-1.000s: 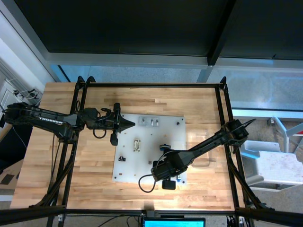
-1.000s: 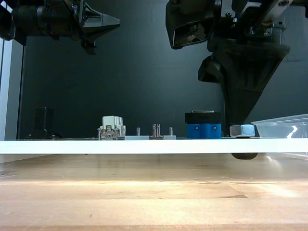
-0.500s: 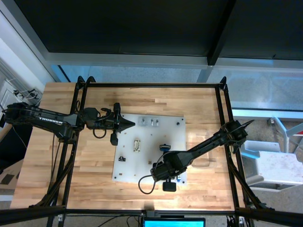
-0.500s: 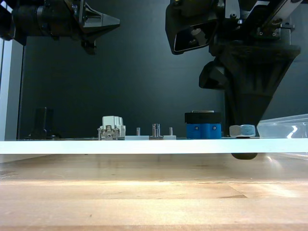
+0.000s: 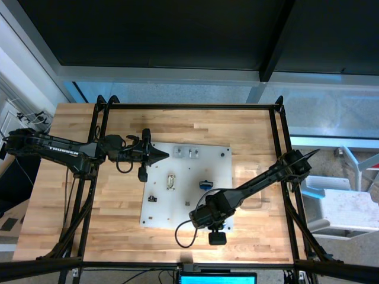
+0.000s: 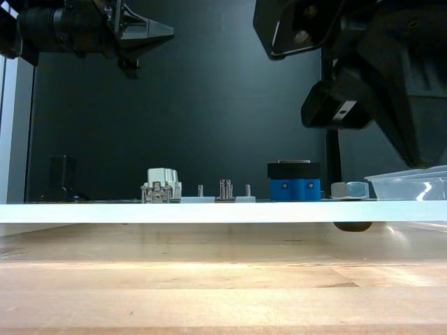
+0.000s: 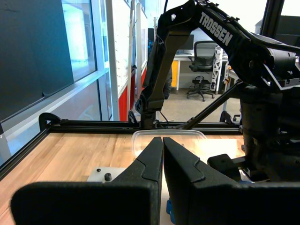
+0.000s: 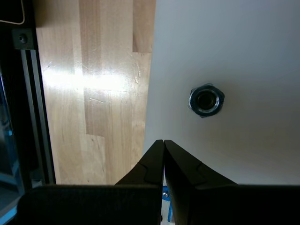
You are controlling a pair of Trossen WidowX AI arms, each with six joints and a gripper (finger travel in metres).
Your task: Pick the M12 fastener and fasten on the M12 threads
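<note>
Right claw has backed off toward the near edge, closed on nothing. M12 nut sits low on the white board, seemingly on its stud; fastening looks done. Left claw is parked, closed, by the board's far-left edge.

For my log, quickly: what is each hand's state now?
Left hand: closed, empty, over the board's far left corner.
Right hand: closed, empty, raised near the nut.

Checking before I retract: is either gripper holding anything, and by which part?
Nothing is held. The right gripper is shut, empty, over the near edge of the board, apart from the nut. The left gripper, shut and empty, hangs far left.
</note>
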